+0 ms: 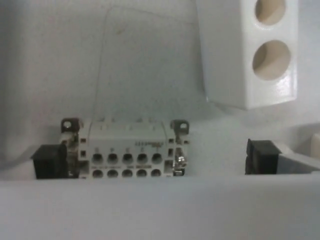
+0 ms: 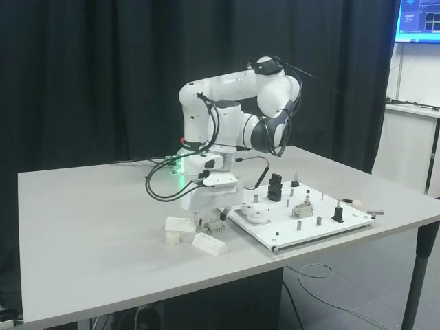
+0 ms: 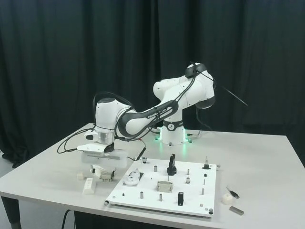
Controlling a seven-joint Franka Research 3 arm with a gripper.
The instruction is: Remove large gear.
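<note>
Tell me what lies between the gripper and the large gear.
In the second room view, the gripper hangs beside the white board. Only the board's edge and a bit of grey table separate it from the large gear.

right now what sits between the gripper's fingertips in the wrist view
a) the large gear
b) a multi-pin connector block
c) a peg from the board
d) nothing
b: the wrist view shows the multi-pin connector block between the black fingertips; the large gear still lies on the white board.
</note>
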